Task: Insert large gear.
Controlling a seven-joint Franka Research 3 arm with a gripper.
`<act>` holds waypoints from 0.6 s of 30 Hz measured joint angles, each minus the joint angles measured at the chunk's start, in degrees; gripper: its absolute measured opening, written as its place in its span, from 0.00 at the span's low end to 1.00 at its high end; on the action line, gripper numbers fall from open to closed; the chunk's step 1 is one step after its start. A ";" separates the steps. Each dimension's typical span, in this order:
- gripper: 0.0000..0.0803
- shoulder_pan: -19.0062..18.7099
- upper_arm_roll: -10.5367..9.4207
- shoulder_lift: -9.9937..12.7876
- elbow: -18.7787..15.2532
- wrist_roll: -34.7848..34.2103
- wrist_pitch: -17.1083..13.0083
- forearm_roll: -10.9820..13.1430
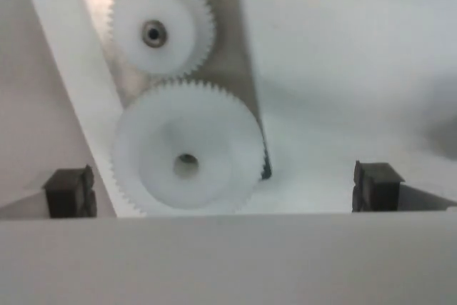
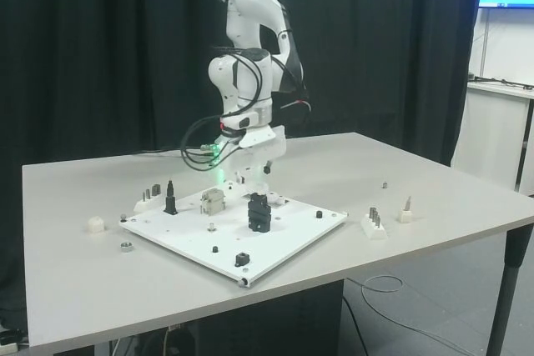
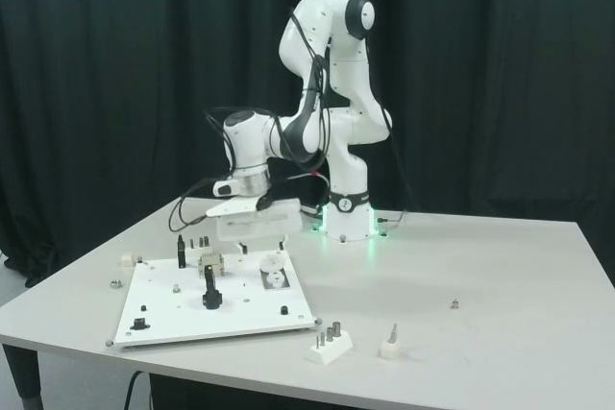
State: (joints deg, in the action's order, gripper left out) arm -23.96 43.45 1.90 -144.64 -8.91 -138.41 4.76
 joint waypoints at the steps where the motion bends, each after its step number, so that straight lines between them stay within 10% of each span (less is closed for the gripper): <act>1: 1.00 0.00 0.09 -0.29 0.01 -1.66 0.24 -0.78; 18: 1.00 0.18 0.24 -2.08 0.03 -20.41 0.50 -7.73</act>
State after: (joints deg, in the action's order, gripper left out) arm -23.78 43.69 -0.18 -144.60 -29.33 -137.91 -2.97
